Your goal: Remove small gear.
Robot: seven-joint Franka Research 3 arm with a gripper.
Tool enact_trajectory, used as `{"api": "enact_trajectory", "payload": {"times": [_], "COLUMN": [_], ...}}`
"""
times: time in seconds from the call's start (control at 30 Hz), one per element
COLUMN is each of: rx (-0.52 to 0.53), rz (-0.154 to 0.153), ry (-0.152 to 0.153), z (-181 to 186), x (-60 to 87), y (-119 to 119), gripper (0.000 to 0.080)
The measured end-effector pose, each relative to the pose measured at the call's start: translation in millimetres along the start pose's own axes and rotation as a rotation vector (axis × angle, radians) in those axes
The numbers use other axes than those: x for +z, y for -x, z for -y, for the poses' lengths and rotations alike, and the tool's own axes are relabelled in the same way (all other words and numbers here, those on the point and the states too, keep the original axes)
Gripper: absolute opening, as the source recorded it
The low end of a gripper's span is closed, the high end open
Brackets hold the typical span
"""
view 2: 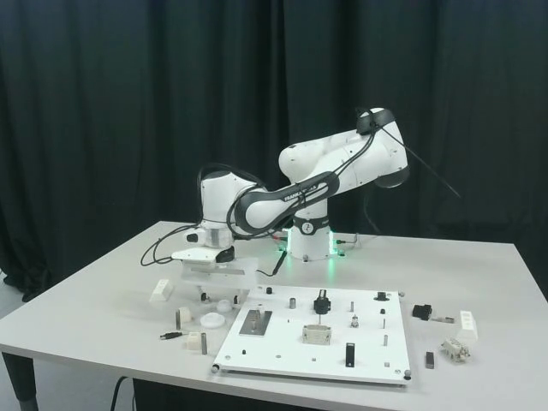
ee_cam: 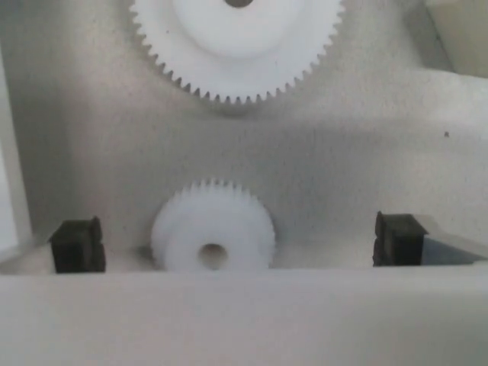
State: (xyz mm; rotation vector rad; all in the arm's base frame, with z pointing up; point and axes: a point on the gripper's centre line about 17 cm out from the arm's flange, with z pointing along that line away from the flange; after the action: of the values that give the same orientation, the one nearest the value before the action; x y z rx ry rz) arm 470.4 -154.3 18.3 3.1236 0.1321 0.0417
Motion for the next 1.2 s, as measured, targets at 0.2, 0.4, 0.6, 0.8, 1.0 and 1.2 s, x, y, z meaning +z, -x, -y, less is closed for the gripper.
{"api": "enact_trajectory", "payload": {"times": [0.2,0.4,0.6,0.8,1.0,1.2], "rx": [0.0,0.0,0.001,-0.001,-0.004,-0.011], "rz": [-0.005,-0.01,-0.012,-0.018,-0.028,-0.04], "ry": [0.004,0.012,0.015,0.018,0.023,0.023], "z": [-2,-5,-6,-8,-9,-9], "x": [-2.4,-4.2,-5.1,-7.7,-12.9,-19.1], "y": [-3,-4,-5,-9,-14,-22], "gripper": [0.0796,0.0799,0.08,0.08,0.08,0.08]}}
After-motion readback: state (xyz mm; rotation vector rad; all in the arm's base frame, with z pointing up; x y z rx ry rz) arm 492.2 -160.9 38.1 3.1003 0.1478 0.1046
